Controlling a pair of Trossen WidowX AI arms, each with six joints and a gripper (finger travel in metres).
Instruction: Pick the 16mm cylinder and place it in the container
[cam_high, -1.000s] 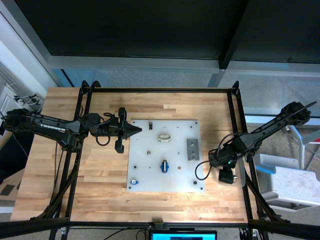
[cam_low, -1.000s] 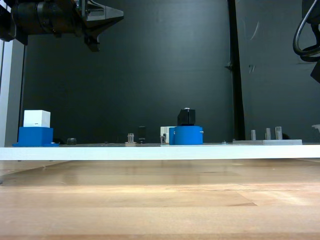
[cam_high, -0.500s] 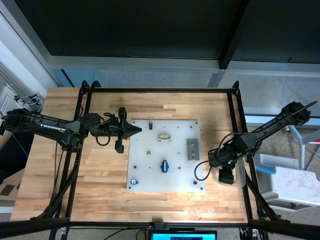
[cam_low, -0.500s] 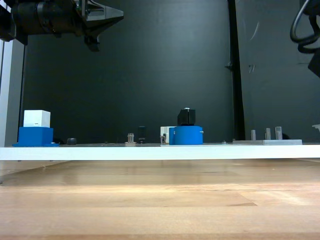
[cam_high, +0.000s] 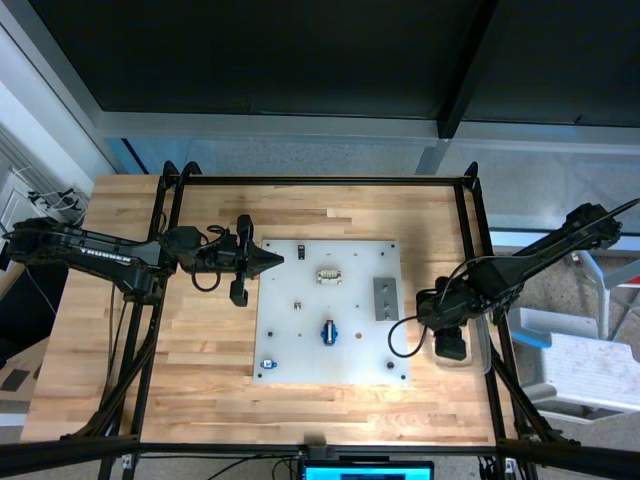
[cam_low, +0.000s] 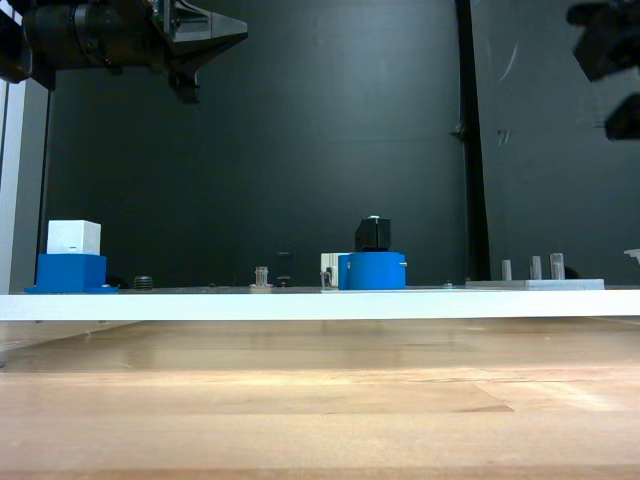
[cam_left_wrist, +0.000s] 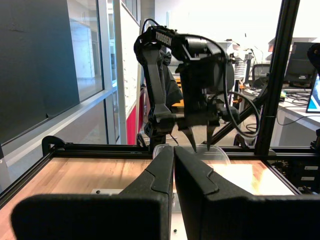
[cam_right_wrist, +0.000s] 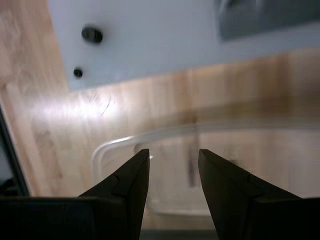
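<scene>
The container (cam_high: 483, 348) is a clear tub on the wood just right of the white board (cam_high: 300, 360). My right gripper (cam_high: 451, 347) hangs over it, open, with nothing between its fingers. In the right wrist view the container's rounded rim (cam_right_wrist: 114, 143) lies under the open right gripper (cam_right_wrist: 174, 153). A small pale round spot (cam_right_wrist: 137, 148) sits by that rim; I cannot tell whether it is the 16mm cylinder. My left gripper (cam_high: 270, 258) is shut and empty, held high at the board's left edge. The left wrist view shows the right gripper (cam_left_wrist: 201, 145) above the container (cam_left_wrist: 220, 153).
On the board stand a grey metal block (cam_high: 385, 297) with thin pegs, a blue upright part (cam_high: 328, 332), a white connector (cam_high: 327, 276) and a small blue-and-white piece (cam_high: 267, 365). A black frame (cam_high: 320, 181) rings the table.
The right arm has lifted and drawn slightly toward the board while staying over the container. The left arm has not moved.
</scene>
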